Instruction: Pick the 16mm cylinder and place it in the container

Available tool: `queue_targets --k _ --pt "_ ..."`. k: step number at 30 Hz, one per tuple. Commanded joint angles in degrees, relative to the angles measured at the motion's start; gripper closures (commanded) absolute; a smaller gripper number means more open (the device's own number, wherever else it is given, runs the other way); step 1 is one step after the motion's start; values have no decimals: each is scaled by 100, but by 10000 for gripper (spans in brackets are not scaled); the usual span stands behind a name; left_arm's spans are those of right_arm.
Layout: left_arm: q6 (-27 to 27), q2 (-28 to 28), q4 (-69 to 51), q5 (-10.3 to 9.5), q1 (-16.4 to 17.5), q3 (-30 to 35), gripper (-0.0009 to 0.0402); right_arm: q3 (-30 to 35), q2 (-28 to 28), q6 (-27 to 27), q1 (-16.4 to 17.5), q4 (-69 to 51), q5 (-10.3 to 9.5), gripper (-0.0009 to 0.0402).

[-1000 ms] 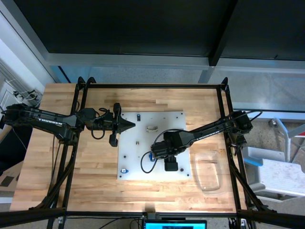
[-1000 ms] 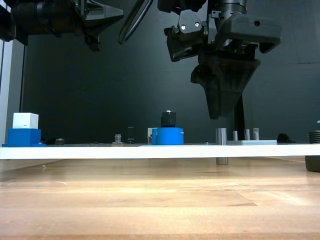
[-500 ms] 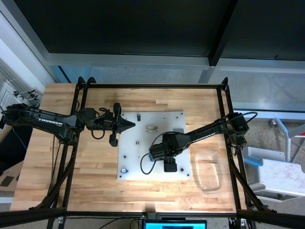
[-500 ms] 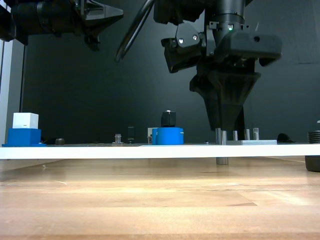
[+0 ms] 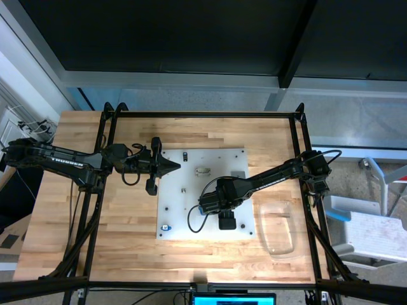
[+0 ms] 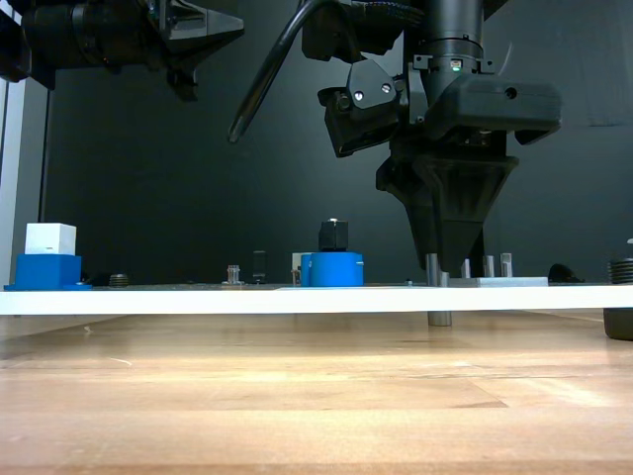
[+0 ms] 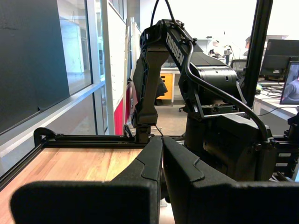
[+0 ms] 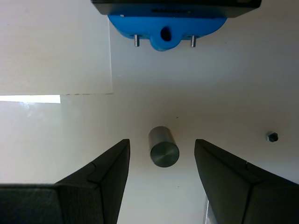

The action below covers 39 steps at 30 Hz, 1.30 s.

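Note:
The 16mm cylinder [image 8: 163, 147] is a short silver-grey peg standing upright on the white board [image 5: 191, 225]. My right gripper [image 8: 161, 143] is open and lowered around it, one finger on each side with a gap to the peg. In the low view its fingertips [image 6: 442, 277] reach the board and mostly hide the cylinder [image 6: 431, 264]. From above, the right gripper [image 5: 227, 219] covers the peg. The container [image 5: 277, 229], a clear tray, lies on the wood right of the board. My left gripper [image 5: 173, 166] is shut and held high at the board's left edge, also seen as left gripper [image 7: 161, 156].
A blue part [image 6: 336, 269] with a black nut on top stands left of the right gripper. A grey block with thin pegs [image 6: 495, 280] sits just right of it. A blue-and-white block [image 6: 47, 259] is at the board's far left. A small screw head [image 8: 272, 136] lies nearby.
My right gripper has come down from above the board until its open fingers straddle the cylinder, shifting slightly left. The left arm has not moved.

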Motion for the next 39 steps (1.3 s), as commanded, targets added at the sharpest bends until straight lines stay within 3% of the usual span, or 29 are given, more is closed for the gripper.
queue_targets --k 1,9,19,39 --pt "2 2 2 2 0 2 393 -9 0 0 -2 11 2 226" --pt "2 2 2 2 0 2 393 -9 0 0 0 35 -2 296" --pt "2 2 2 2 2 2 393 -9 0 2 -2 39 -2 349" --pt "2 2 2 2 0 2 393 15 -177 7 0 -39 -11 366"
